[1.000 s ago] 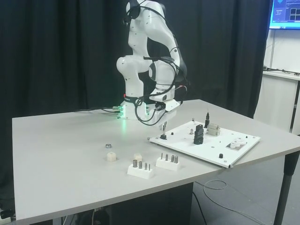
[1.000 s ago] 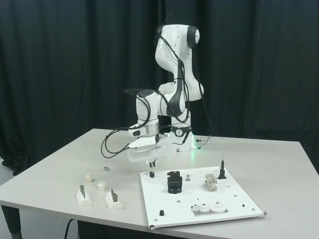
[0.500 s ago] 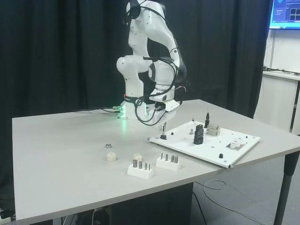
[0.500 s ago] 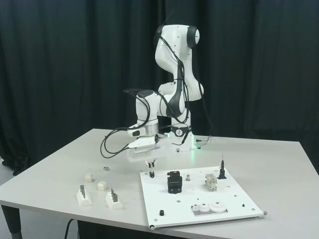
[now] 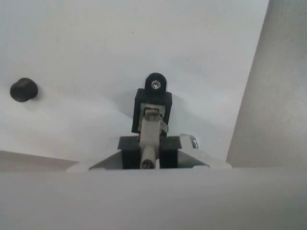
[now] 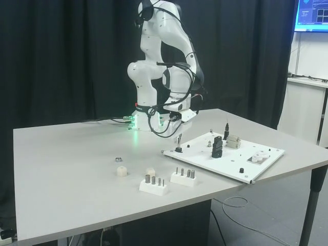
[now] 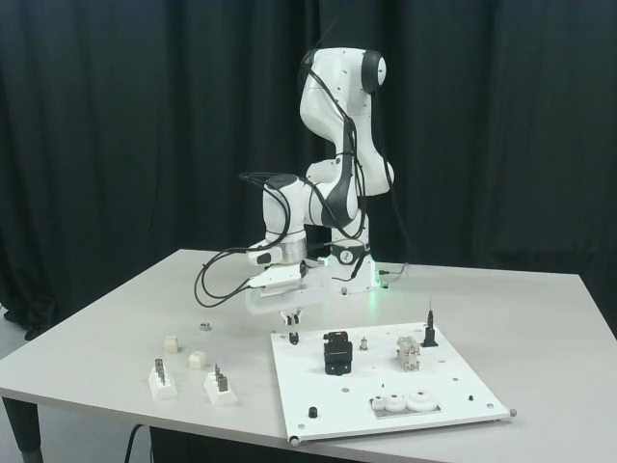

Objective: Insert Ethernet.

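Observation:
In the wrist view my gripper (image 5: 149, 151) is shut on the Ethernet plug (image 5: 151, 125), a pale connector with a metal clip. The plug's tip points at the small black socket (image 5: 161, 100), which has a screw at its far end and sits on the white board (image 5: 96, 43). I cannot tell whether the tip touches the socket. From the room, the gripper (image 6: 179, 137) hangs a little above the socket (image 6: 178, 149) at the board's corner nearest the arm's base. The second room view shows the same gap between gripper (image 7: 288, 315) and socket (image 7: 293, 339).
On the white board (image 7: 463, 386) stand a black block (image 7: 336, 352), a grey connector block (image 7: 408, 353), a thin black post (image 7: 429, 333) and white gears (image 7: 405, 402). A black knob (image 5: 23, 89) sits near the socket. Two white peg holders (image 6: 154, 184) and small parts lie on the grey table (image 6: 61, 154).
The gripper has risen a little with the plug and drifted slightly away from the board. Nothing else has moved.

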You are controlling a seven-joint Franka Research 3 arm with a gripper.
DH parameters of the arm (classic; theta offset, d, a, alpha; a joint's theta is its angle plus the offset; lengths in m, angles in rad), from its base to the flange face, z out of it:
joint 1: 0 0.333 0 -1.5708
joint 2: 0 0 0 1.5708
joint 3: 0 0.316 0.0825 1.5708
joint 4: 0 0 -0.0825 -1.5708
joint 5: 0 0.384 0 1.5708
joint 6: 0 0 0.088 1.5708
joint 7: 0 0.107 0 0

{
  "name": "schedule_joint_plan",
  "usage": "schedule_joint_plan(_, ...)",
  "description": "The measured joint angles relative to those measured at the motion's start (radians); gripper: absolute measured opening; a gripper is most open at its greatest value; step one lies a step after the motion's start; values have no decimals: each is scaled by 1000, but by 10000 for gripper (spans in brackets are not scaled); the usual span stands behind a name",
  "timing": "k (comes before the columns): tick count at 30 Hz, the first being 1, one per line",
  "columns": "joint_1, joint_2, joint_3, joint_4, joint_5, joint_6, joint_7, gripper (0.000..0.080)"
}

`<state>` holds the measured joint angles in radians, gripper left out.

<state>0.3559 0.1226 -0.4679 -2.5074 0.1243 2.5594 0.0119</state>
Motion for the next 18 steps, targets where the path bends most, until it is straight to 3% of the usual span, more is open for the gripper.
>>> schedule_joint_plan(18,0,19,2,3,34,7,59,75)
